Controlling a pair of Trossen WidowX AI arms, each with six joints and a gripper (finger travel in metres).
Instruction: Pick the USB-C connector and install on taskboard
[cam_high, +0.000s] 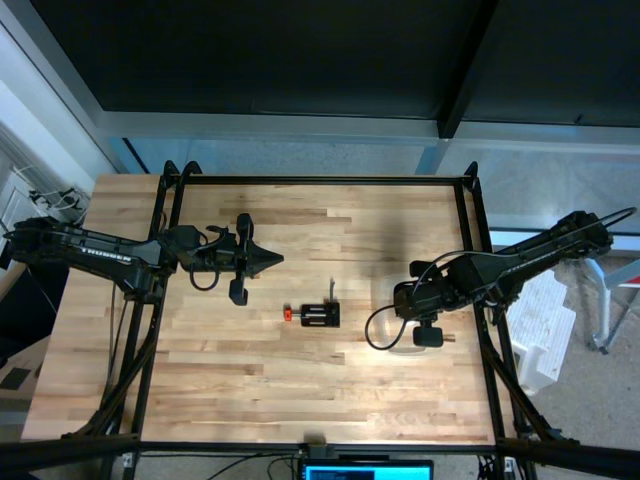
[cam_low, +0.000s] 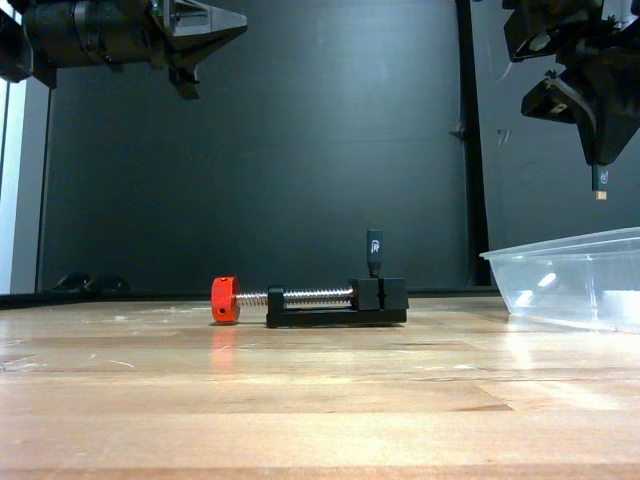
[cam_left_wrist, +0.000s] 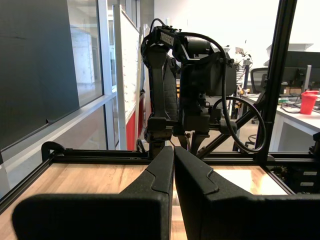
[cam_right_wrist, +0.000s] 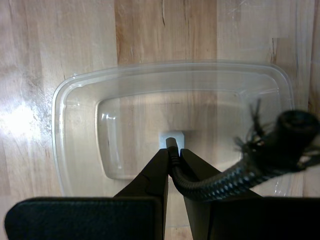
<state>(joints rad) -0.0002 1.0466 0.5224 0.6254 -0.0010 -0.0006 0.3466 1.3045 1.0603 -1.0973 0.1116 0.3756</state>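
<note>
USB-C connector (cam_right_wrist: 171, 137) hangs above the clear tray (cam_right_wrist: 75, 100), not touching it. We see the right gripper (cam_right_wrist: 172, 152) narrowed onto it, with a black braided cable (cam_right_wrist: 225, 177) trailing away. Left of the tray, and apart from it, the taskboard (cam_low: 335, 305) sits on the table (cam_low: 300, 400). Farther left of the tray and high up, we find the left gripper (cam_left_wrist: 173, 162), its fingers pressed together on nothing.

Left arm (cam_high: 90, 250) extends level, high above the tabletop (cam_high: 250, 380). Left end effector (cam_high: 272, 260) points inward, fingers pressed together. Right arm (cam_high: 540, 250) reaches inward. Right end effector (cam_right_wrist: 172, 151) points straight down, fingers clamped on a black braided cable (cam_right_wrist: 220, 182).
</note>
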